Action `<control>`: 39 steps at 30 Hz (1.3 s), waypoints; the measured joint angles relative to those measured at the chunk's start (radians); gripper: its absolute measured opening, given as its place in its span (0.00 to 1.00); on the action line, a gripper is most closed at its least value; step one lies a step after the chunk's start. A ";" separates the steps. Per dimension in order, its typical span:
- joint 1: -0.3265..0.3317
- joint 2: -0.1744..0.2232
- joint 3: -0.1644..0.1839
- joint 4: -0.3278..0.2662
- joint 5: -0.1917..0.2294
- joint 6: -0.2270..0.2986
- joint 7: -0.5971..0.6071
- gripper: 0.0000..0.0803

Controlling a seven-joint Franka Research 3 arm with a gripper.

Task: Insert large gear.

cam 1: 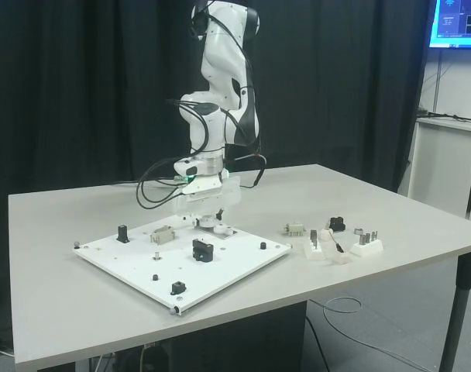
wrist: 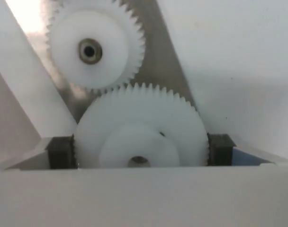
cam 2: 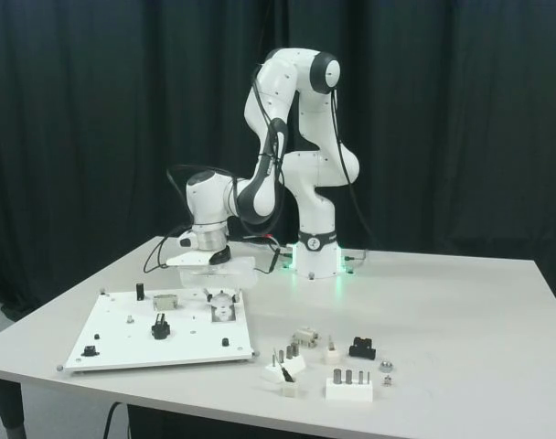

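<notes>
Pinching the large gear (wrist: 141, 127) by its rim, the tool (wrist: 141, 151) is holding it between its two black pads (wrist: 61, 151), low over the white board (cam 1: 235, 267) on the table (cam 1: 57, 232). Taking the small gear (wrist: 94, 47) as landmark, in the wrist view the large gear is sitting just beside it, the two rings of teeth almost touching or already touching; I cannot tell which. The small gear is already seated on its shaft. The large gear's bore (wrist: 138, 161) is showing, but the peg it is meant for is hidden beneath it.

Risks, as I judge them: teeth landing crest on crest with the small gear and jamming the descent; the bore missing its peg; or the gear tilting in the pads and binding as it is going down.
</notes>
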State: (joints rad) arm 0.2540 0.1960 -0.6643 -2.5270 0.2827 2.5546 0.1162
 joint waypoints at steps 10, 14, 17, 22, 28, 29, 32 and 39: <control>0.000 0.001 -0.003 0.000 0.020 0.000 0.089 0.74; 0.000 0.001 -0.004 0.000 0.026 0.000 0.128 0.74; 0.000 0.002 -0.004 0.000 0.029 0.000 0.164 0.74; 0.000 0.008 -0.004 0.000 0.044 0.003 0.222 0.74; 0.000 0.009 -0.005 0.000 0.053 0.003 0.245 0.74; 0.000 0.009 -0.005 0.000 0.053 0.003 0.245 0.74; 0.000 0.010 -0.005 0.000 0.056 0.004 0.245 0.74; 0.000 0.011 -0.005 0.000 0.058 0.003 0.245 0.74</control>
State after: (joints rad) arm 0.2541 0.2071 -0.6688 -2.5268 0.3403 2.5579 0.3614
